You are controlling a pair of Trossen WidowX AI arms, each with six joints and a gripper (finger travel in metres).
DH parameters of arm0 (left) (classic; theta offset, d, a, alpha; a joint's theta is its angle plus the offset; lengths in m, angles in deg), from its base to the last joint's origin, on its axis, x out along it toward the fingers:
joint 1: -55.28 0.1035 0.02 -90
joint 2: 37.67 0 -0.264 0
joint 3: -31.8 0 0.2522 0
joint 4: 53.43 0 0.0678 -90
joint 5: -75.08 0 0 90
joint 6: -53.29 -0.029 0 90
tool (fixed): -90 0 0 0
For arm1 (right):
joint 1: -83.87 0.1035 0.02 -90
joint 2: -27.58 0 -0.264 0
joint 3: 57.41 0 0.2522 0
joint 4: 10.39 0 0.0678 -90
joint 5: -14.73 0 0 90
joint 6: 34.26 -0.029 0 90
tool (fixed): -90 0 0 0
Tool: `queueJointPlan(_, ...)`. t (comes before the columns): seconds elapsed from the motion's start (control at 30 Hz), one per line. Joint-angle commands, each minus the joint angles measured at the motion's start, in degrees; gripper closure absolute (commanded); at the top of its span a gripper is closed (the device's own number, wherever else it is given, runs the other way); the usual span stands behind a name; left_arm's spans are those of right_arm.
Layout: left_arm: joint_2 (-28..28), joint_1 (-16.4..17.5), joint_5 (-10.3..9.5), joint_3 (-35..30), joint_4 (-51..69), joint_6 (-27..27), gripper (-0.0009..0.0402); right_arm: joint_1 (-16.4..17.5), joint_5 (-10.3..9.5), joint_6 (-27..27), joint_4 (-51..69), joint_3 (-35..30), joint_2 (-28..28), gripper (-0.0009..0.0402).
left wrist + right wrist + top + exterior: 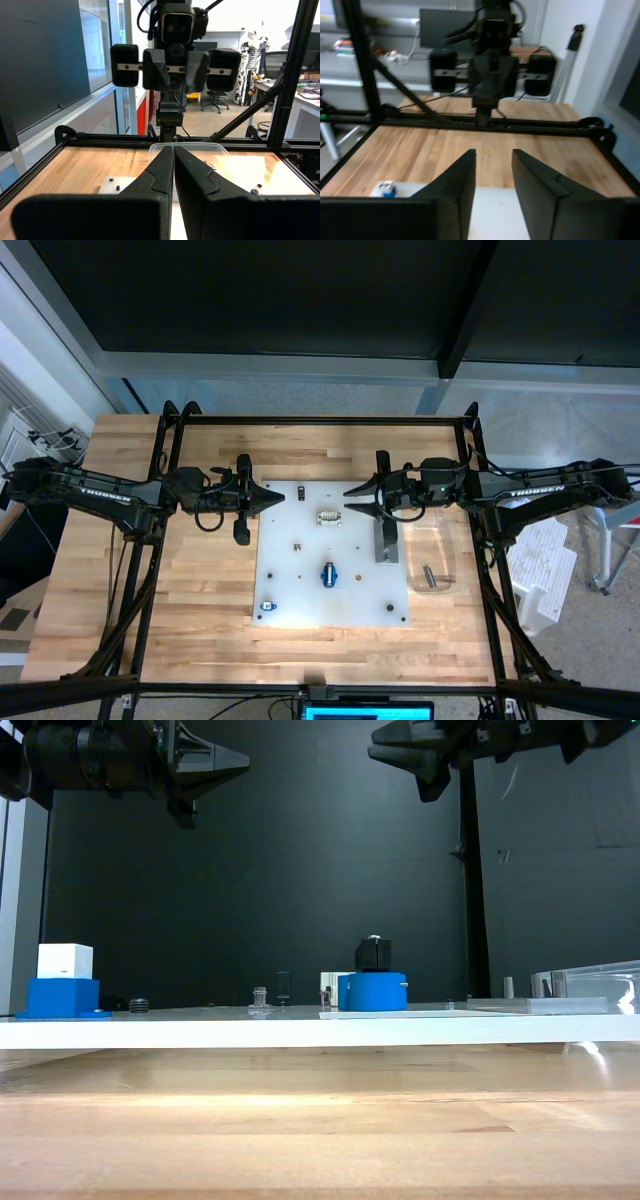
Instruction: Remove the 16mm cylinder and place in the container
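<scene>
Parted fingers on the right gripper (493, 156), with table and board showing through the gap and nothing held. Pressed together on the left gripper (173, 150), only a thin seam between the black tips, nothing pinched. Hung high in the air, tip facing tip: left over the far left edge of the flat white plastic board (300, 590), right over its far right part.

Down and aside from the right fingers, toward that arm's base and the near edge: the clear rectangular plastic tub with rounded corners, the container (449, 540), resting on the wooden table (200, 600) just beside the board's right edge. Inside it, at the near end, the short smooth grey metal rod, the 16mm cylinder (428, 576), lying flat, long axis running roughly near to far, well apart from either gripper. Much closer to the right arm than to the left.

Judged from this: placement done, no further grasp called for, only a retreat made without knocking the tub.
</scene>
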Motion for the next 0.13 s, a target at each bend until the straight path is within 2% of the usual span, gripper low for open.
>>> queueJointPlan(0.03, 0.00, 0.00, 0.00, 0.00, -0.07, 0.00, 0.0393, -0.26, 0.07, -0.50, -4.83, 1.51, 0.55, 0.0345)
queueJointPlan(0.13, 0.00, 0.00, 0.00, 0.00, -0.04, 0.00, 0.0393, -0.96, 0.04, -0.50, -9.03, 3.02, 1.29, 0.0383)
